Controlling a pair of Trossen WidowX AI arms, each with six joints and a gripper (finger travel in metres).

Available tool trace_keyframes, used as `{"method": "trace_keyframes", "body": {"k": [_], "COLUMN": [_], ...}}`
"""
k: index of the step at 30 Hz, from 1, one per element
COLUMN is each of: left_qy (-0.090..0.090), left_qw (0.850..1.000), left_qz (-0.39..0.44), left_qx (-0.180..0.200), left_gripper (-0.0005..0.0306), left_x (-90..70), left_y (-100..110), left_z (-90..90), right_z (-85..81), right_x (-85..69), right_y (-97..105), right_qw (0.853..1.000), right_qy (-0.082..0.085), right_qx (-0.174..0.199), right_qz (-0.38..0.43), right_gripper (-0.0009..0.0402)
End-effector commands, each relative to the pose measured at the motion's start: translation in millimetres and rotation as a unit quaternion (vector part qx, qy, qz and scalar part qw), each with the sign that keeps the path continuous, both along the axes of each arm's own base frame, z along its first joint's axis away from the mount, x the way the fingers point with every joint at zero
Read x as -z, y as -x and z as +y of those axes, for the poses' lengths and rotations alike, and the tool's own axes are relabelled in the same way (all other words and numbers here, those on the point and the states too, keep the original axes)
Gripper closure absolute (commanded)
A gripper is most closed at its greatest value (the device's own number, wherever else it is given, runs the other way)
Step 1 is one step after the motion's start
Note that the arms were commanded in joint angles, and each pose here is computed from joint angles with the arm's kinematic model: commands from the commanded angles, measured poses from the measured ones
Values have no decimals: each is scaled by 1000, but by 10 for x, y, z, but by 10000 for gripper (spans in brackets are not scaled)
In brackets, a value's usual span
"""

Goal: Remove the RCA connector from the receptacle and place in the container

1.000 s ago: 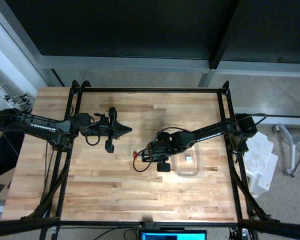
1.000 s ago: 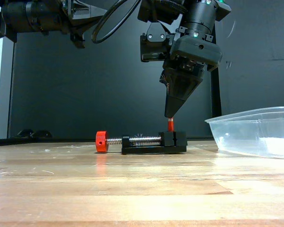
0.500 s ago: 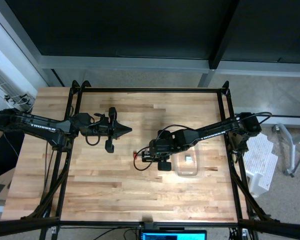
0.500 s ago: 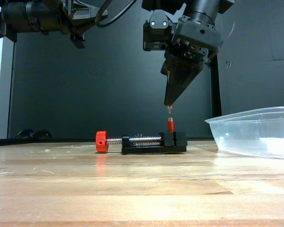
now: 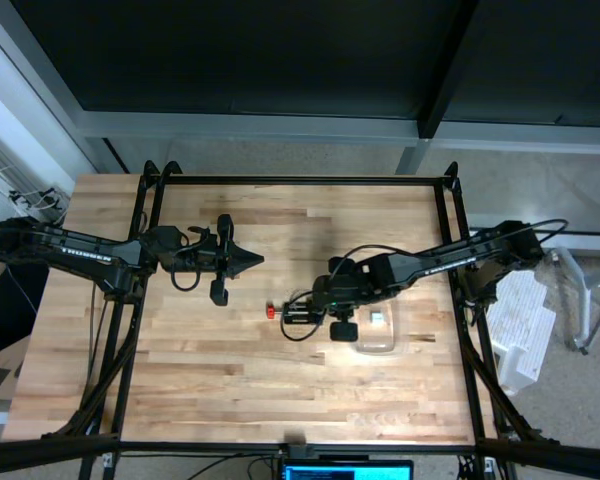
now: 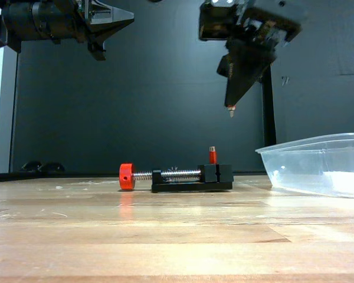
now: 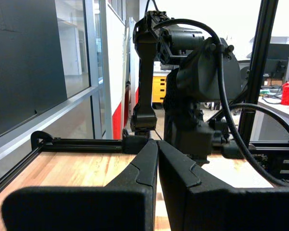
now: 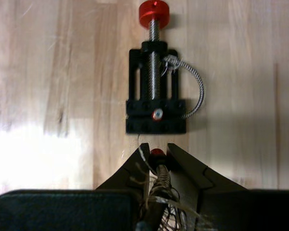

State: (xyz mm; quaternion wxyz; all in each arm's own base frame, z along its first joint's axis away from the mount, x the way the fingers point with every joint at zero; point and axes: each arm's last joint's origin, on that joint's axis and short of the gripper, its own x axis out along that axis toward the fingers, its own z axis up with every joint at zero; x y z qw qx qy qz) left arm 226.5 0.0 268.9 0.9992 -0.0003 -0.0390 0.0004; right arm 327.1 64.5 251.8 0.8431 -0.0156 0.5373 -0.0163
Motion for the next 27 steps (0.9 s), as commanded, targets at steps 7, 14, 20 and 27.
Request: {"method": "trace_keyframes", "body": {"k": [7,14,20,27], "left_qy": [0,0,0,0], "left_qw": [1000,1000,1000,1000], "left_qz": [0,0,0,0], "left_qx": [0,0,0,0], "left_gripper": [300,300,300,300], "left_x": [-1,-2,-2,-2], "left_y": [-1,0,0,0], "left_z": [0,0,1,0], "right_z": [24,52,28,4], "right_x": [97,252,433,650], "right_y": [418,697,821,869], "right_qw": [1000,999,998,997], "right_qy": [-8,-16,-19,-18], "right_qx": [15,30,52,78], "right_qz": [9,29,38,22], "right_gripper": [393,392,369,317]}}
